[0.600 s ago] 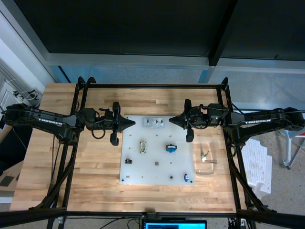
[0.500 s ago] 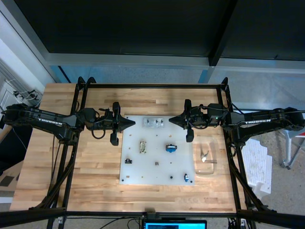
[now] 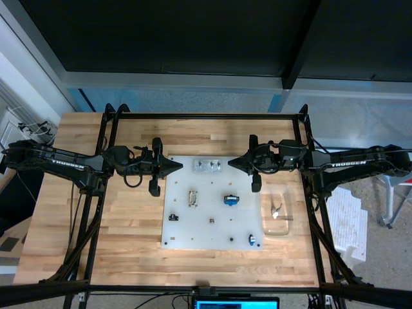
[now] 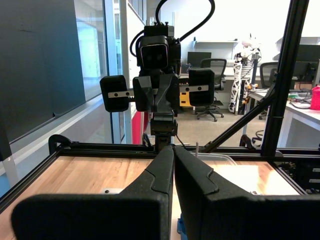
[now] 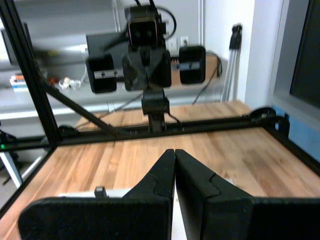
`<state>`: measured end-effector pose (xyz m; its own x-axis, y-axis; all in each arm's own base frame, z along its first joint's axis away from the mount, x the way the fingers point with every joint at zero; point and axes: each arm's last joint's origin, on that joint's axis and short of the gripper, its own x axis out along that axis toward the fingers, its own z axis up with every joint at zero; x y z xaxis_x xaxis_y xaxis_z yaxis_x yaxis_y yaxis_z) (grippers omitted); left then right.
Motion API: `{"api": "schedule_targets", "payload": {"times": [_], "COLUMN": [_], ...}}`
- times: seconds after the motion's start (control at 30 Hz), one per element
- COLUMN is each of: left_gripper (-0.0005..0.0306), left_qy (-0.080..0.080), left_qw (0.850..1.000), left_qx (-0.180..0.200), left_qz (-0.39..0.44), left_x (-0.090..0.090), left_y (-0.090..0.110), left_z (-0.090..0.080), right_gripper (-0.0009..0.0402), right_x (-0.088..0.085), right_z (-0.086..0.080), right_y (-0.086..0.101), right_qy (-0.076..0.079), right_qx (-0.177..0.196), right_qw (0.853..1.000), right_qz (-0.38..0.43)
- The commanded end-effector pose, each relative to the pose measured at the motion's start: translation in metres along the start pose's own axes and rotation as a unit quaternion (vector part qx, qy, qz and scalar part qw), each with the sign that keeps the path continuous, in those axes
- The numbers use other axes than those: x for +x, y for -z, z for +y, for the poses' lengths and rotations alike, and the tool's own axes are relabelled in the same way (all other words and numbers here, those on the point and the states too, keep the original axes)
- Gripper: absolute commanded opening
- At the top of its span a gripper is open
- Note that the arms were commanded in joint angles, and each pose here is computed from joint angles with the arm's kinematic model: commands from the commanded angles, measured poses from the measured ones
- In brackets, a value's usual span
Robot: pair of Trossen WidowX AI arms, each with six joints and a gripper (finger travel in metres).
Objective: Pick the RJ45 connector and install on taskboard
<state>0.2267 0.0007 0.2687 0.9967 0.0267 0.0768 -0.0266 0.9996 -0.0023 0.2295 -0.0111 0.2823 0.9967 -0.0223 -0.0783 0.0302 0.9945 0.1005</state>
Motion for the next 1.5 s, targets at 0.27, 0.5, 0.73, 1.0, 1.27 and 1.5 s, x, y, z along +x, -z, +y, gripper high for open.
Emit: {"api": "schedule_targets", "payload": {"times": [0.27,0.5,0.73,1.0,1.27,1.5], "left_gripper": [0.0,0.0,0.0,0.0,0.0,0.0], "left_qy": [0.0,0.0,0.0,0.0,0.0,0.0], "left_qw": [1.0,1.0,1.0,1.0,1.0,1.0], "left_qx": [0.0,0.0,0.0,0.0,0.0,0.0], "left_qz": [0.0,0.001,0.0,0.0,0.0,0.0], "left_x": [0.0,0.0,0.0,0.0,0.0,0.0], "left_y": [0.0,0.0,0.0,0.0,0.0,0.0], "left_z": [0.0,0.0,0.0,0.0,0.0,0.0], "right_gripper": [0.0,0.0,0.0,0.0,0.0,0.0], "right_x": [-0.015,-0.027,-0.044,-0.071,-0.091,-0.105], "right_z": [0.002,0.004,0.005,0.007,0.013,0.024], "right_y": [-0.019,-0.025,-0.033,-0.035,-0.032,-0.022], "right_qy": [0.009,0.015,0.023,0.035,0.029,0.012], "right_qx": [0.002,0.004,0.008,0.02,0.012,0.005], "right_qw": [0.997,0.985,0.968,0.936,0.899,0.86], "right_qz": [0.082,0.17,0.25,0.35,0.437,0.509]}}
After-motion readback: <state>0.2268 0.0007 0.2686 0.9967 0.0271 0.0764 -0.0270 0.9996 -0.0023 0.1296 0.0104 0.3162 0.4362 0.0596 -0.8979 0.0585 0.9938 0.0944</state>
